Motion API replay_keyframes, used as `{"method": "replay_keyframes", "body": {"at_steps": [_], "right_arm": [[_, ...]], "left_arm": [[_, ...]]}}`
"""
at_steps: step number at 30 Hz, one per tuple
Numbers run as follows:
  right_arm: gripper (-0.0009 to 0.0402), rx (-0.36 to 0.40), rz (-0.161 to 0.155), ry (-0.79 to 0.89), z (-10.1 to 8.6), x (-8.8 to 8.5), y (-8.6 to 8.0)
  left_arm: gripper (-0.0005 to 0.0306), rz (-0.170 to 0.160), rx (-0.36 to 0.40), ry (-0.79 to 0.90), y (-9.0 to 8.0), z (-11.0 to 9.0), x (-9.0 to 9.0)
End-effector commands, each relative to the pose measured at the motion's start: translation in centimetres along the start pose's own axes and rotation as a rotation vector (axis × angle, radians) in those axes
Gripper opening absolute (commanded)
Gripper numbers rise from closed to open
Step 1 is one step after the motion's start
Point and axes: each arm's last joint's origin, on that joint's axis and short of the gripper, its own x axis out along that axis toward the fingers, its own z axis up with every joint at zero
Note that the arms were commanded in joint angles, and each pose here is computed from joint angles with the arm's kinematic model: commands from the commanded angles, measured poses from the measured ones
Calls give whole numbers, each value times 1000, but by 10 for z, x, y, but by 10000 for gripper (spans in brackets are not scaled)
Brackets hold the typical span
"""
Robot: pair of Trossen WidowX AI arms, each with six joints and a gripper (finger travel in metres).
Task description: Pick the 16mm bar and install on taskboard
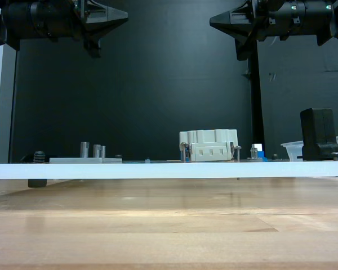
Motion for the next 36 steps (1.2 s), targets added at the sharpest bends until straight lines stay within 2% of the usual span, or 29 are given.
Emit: {"method": "replay_keyframes", "body": {"at_steps": [1, 15, 18, 19, 28, 36], "right_arm": [[0, 0, 0, -1, 0, 0, 0], [0, 0, 1, -1, 0, 0, 0], [0, 1, 22, -1, 1, 0, 1], [0, 2, 19, 3, 1, 0, 1], [0, -8, 0, 213, 12, 4, 2], [0, -19, -17, 436, 21, 0, 2]], "left_arm": [[0, 0, 0, 0, 0, 0, 0], [0, 0, 0, 0, 0, 0, 0], [0, 0, 0, 0, 0, 0, 0], [0, 0, 0, 0, 0, 0, 0], [0, 0, 0, 0, 0, 0, 0], [0, 0, 0, 0, 0, 0, 0]]}}
